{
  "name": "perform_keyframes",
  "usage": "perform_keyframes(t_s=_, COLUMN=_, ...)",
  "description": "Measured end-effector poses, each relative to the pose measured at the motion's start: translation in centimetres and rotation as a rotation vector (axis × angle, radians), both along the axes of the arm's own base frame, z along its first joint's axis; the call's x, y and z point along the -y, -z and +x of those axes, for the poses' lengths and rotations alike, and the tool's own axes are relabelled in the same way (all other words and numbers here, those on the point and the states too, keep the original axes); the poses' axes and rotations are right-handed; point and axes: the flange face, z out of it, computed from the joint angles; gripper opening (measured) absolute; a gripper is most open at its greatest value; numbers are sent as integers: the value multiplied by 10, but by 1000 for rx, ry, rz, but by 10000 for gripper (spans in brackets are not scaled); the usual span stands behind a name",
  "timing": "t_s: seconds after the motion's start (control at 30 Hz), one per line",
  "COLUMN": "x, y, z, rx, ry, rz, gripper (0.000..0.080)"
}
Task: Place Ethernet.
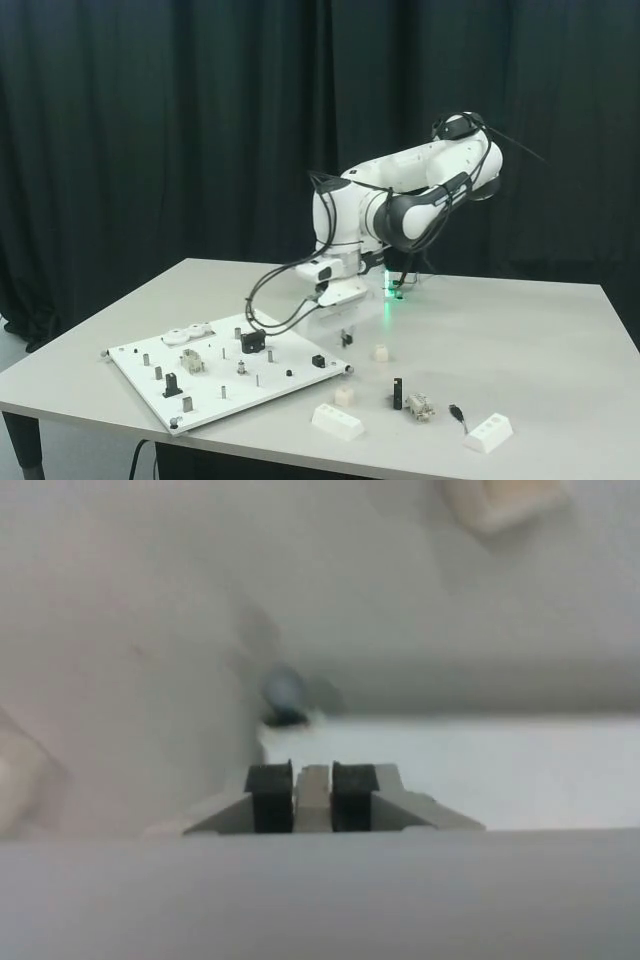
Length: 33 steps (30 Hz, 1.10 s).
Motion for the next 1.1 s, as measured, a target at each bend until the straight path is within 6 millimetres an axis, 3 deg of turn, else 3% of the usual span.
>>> perform_keyframes(t_s=0.43, x=-54, y=15, z=-3, rx=-4, ry=-8, rz=0, gripper=78)
perform_keyframes(t_s=0.87, x=-78, y=37, z=-4, rx=-2, ry=-15, rz=-34, gripper=110)
perform_keyframes(t_s=0.9, x=-79, y=38, z=-4, rx=-2, ry=-15, rz=-35, gripper=374)
perform_keyframes(t_s=1.1, x=-84, y=42, z=-3, rx=2, ry=-13, rz=-33, gripper=374)
